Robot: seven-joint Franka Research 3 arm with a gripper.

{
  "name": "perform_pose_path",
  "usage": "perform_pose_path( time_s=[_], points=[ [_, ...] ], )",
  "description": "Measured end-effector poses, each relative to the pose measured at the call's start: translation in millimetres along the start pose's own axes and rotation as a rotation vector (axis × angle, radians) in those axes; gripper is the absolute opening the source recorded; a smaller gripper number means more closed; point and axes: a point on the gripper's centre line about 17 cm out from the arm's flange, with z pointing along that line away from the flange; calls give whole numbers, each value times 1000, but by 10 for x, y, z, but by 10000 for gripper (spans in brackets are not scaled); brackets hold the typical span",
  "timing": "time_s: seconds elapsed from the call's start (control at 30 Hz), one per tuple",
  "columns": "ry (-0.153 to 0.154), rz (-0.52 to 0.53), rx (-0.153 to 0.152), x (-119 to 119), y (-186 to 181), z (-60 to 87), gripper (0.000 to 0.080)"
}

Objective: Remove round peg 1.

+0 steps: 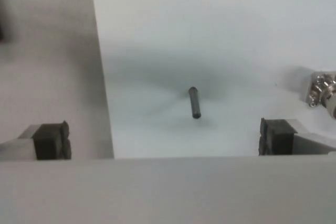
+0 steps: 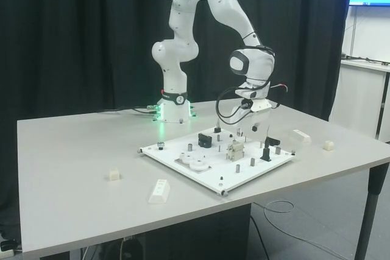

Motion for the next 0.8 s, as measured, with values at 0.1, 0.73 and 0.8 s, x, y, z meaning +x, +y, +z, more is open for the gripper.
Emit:
perform_pose_path(
  time_s=[0.1, 0.73, 0.8],
  points=[
    [0, -1, -1, 5, 2, 26, 800],
    [11, -4, -6, 58, 36, 189, 800],
    [11, -3, -6, 58, 42, 200, 800]
  ],
)
